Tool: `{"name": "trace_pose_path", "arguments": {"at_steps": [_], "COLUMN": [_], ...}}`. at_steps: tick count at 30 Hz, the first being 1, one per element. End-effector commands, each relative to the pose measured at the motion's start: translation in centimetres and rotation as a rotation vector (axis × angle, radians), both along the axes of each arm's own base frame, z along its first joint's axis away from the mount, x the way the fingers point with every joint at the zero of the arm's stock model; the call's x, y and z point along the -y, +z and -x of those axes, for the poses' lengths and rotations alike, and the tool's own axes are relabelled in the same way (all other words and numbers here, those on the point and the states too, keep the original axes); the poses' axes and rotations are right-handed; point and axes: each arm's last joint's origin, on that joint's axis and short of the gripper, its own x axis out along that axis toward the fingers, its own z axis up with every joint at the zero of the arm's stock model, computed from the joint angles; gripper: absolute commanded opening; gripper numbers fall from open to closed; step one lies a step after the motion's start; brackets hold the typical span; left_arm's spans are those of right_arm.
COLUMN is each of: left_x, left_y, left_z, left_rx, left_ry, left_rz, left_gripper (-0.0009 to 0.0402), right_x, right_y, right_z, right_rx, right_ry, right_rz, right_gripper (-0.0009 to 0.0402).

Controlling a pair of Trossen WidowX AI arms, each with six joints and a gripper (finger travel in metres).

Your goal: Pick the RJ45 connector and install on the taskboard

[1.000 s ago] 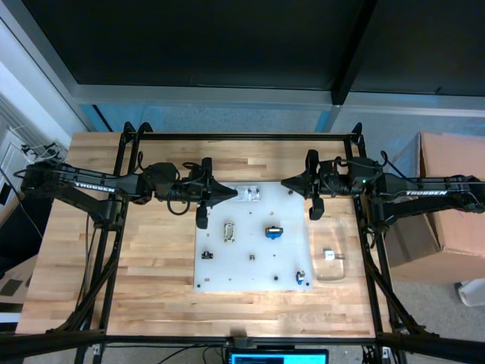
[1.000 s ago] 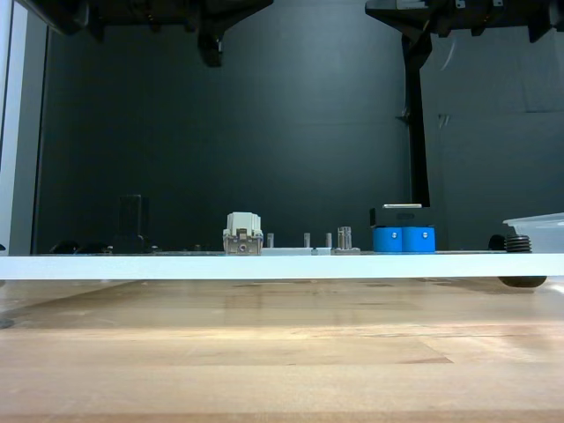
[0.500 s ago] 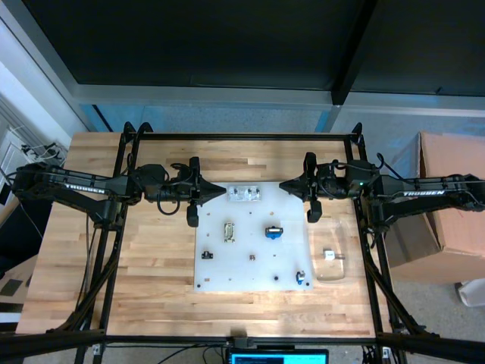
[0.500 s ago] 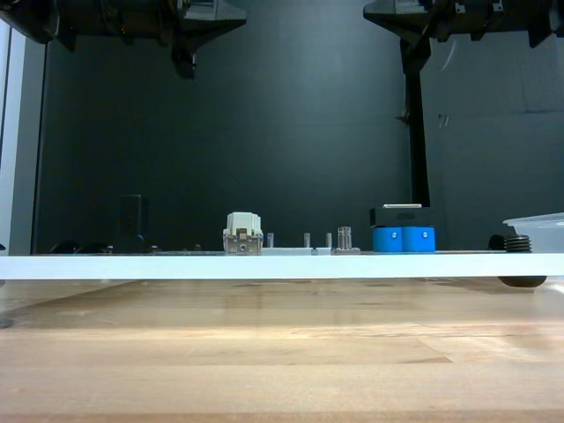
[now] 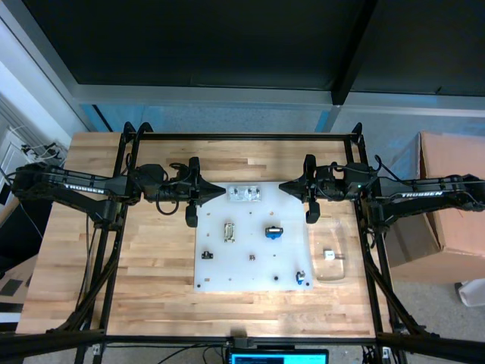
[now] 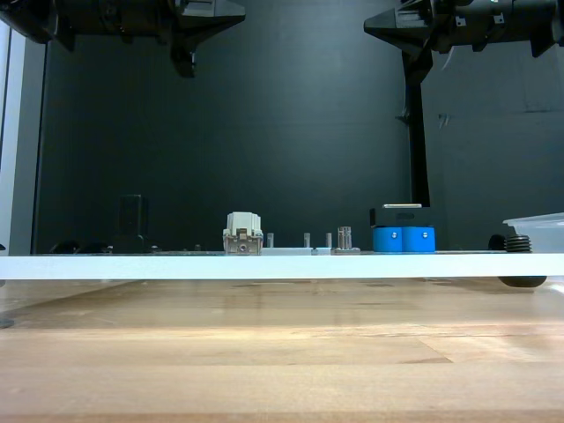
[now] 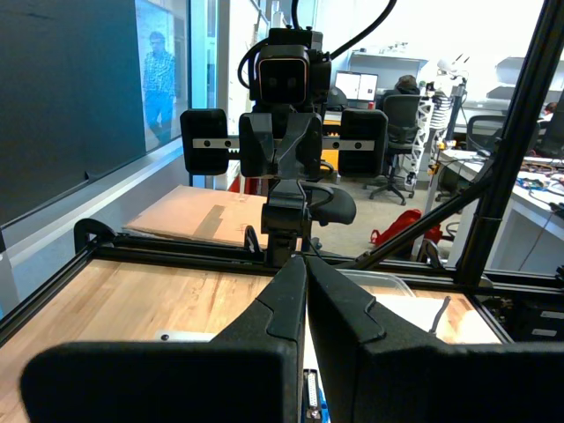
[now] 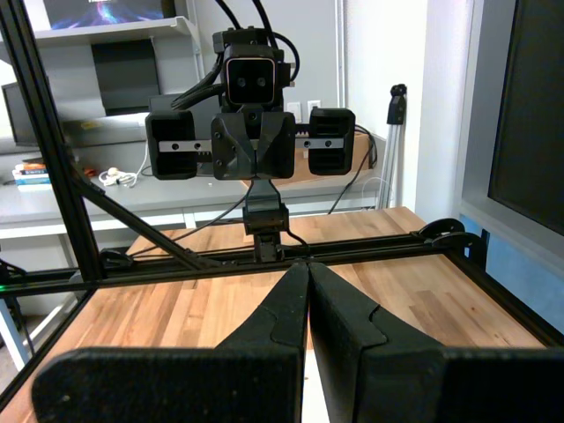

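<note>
Black left gripper and black right gripper: fully closed, empty, facing each other above white board. Grey-booted RJ45 connector location: cannot tell.

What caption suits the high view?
Left pincer and right pincer, both shut, face across the white board's far edge; connector not discernible.

The high camera sat above the near edge of the desk, looking down and away over the whole white board and both arms. The low camera lay at desk-top height on that same edge, facing level along the board, which both views shared. Each wrist camera looked along its own arm. The left end effector and right end effector, fingers pressed together, faced each other, so each view framed the opposite arm head-on.
</note>
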Motion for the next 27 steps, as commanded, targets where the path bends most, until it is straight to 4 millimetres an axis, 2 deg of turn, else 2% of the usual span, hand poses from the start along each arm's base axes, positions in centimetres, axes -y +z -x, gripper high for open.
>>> {"name": "trace_pose_path", "arguments": {"at_steps": [1,27], "left_x": [0.00,-0.03], "left_y": [0.06,0.05], "left_z": [0.00,0.00], "left_rx": [0.005,0.004], "left_ry": [-0.002,0.010], "left_rz": [0.003,0.002], "left_gripper": [0.0000,0.0001], "right_x": [-0.01,0.00], "right_y": [0.01,-0.30], "right_z": [-0.01,-0.01], "right_rx": [0.000,-0.031], "right_ry": [0.001,0.000], "right_rz": [0.001,-0.008], "right_gripper": [0.0000,0.0000]}}
